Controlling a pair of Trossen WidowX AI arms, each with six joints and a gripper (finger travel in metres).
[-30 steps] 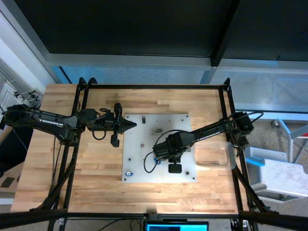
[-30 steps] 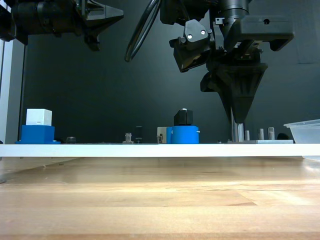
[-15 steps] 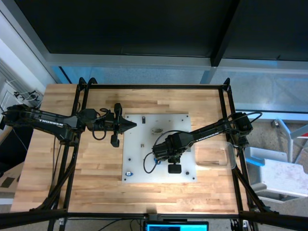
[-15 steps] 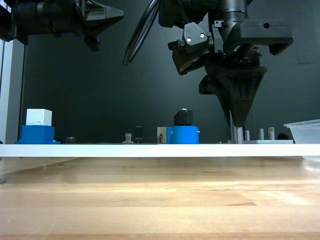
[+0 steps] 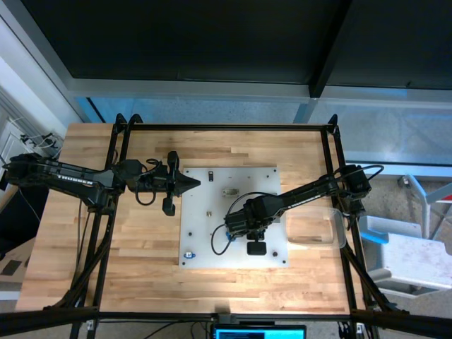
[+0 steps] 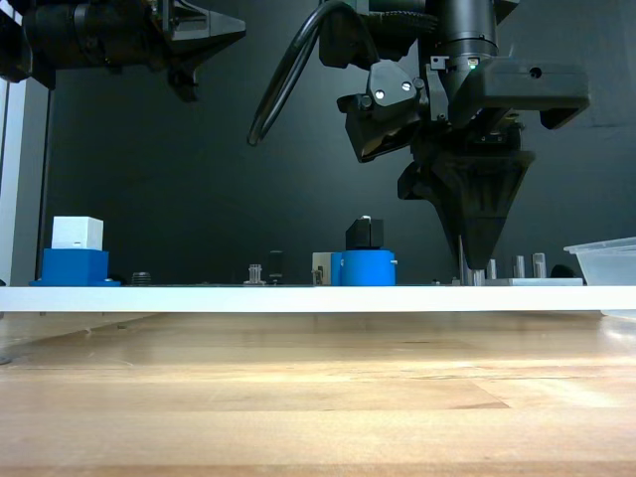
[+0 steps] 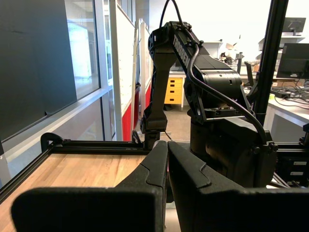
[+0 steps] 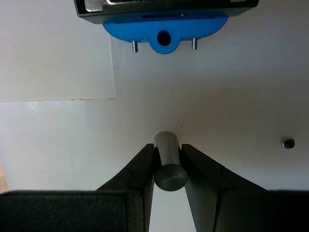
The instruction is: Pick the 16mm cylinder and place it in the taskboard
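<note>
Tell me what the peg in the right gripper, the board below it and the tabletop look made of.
16mm cylinder, clamped in the right gripper: metal, probably steel; dull grey with a soft sheen. Taskboard: smooth white plate, likely plastic or painted; faintly glossy. Table: wood, pale glued strips with grain. Left gripper is parked shut above the board's left edge.

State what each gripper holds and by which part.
The right gripper, low over the taskboard, pinches the 16mm cylinder by its sides near the top. The left gripper, raised beside it, holds nothing.
</note>
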